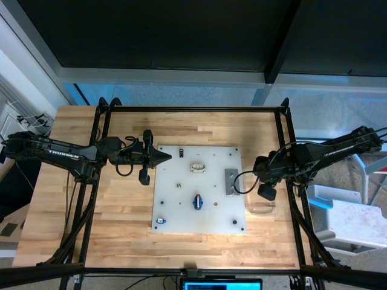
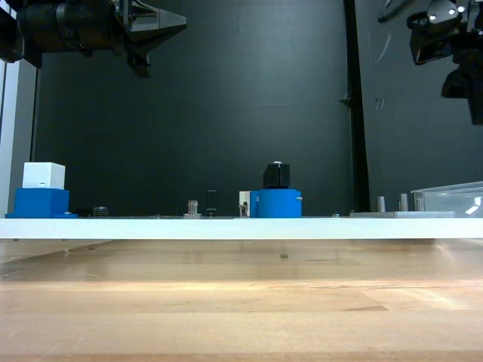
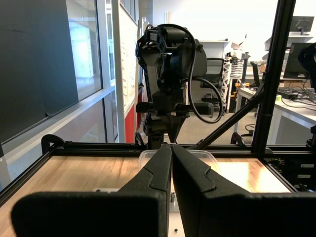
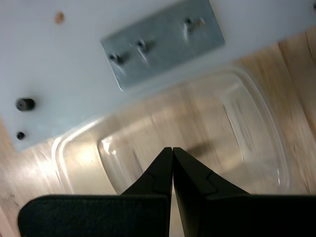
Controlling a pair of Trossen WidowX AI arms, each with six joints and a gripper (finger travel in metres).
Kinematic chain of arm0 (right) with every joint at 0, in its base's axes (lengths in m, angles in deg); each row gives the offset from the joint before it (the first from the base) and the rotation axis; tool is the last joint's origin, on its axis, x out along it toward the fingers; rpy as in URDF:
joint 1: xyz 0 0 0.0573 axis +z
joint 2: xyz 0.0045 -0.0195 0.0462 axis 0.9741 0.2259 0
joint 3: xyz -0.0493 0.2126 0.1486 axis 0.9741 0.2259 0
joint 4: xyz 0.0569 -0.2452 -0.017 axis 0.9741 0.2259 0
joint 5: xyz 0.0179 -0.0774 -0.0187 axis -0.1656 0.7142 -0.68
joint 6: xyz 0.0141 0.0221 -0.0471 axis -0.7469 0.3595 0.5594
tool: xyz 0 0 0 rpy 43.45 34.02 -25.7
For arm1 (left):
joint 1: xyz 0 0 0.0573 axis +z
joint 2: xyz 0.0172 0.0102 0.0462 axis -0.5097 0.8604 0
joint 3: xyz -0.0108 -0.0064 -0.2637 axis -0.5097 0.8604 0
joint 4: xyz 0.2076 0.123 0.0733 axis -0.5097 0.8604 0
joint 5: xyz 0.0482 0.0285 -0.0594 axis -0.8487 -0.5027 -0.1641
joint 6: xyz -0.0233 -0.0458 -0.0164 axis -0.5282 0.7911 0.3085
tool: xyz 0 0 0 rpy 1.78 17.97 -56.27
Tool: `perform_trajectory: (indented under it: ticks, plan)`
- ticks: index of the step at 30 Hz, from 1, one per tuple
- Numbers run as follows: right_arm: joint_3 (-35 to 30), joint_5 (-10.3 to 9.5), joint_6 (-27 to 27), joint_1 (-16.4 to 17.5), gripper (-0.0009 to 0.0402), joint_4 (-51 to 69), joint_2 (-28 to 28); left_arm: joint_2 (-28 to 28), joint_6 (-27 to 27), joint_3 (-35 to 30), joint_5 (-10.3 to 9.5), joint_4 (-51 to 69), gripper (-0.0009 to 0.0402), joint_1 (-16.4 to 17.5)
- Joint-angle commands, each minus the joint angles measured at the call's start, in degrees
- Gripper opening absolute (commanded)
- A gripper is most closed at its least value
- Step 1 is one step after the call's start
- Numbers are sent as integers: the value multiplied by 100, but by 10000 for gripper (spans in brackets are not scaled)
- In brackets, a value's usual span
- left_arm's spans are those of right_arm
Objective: Pick the 16mm cylinder and place it in the taskboard
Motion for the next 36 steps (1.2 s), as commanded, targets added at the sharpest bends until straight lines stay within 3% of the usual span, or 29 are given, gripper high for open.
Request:
perform_trajectory:
  ticks: [1, 11, 19, 26, 36]
  plan:
    - [4, -107, -203, 11, 0, 179, 61, 2, -2, 0, 0, 0, 0, 2]
    - [7, -140, -710, 24, 0, 629, 284, 2, -2, 0, 0, 0, 0, 0]
    - [52, -144, -745, 26, 14, 643, 363, 2, 0, 0, 0, 0, 0, 2]
    - [269, -332, -754, 33, 87, 605, 361, 2, -2, 0, 0, 0, 0, 0]
    - [485, -330, -817, 35, 196, 398, 415, 2, -2, 0, 0, 0, 0, 2]
